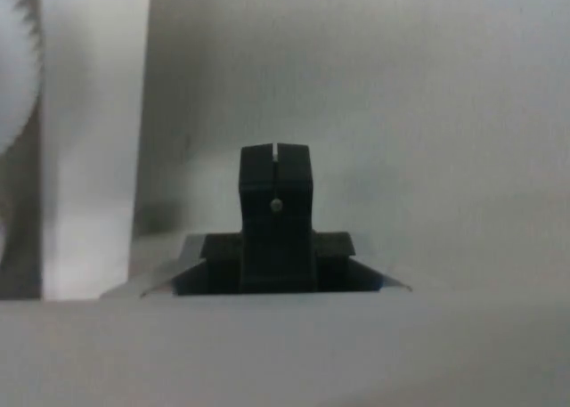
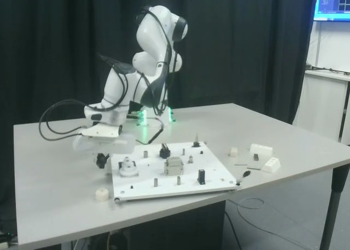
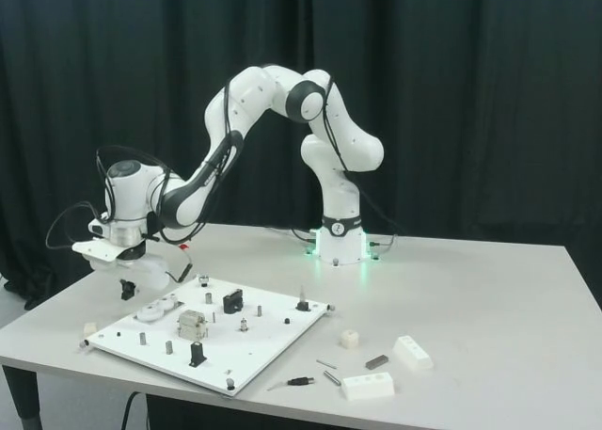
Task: Place D-SUB.
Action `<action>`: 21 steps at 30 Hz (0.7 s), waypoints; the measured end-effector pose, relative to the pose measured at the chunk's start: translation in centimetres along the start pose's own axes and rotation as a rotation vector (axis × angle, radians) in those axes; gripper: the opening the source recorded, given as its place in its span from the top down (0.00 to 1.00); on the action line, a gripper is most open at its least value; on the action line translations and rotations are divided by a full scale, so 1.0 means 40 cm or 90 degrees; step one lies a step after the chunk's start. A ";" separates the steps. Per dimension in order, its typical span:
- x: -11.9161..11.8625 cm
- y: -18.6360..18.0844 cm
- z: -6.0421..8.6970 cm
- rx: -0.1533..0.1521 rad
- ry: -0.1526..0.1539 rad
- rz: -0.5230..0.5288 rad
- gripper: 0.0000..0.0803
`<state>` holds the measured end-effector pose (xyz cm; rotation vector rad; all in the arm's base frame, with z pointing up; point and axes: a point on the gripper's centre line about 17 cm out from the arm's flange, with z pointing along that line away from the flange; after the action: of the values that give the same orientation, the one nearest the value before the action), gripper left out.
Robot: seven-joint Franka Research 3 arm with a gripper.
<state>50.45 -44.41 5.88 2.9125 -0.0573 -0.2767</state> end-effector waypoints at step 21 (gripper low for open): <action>0.021 0.021 0.009 0.006 -0.017 -0.016 0.16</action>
<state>51.19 -45.35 5.56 2.9210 -0.0251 -0.3197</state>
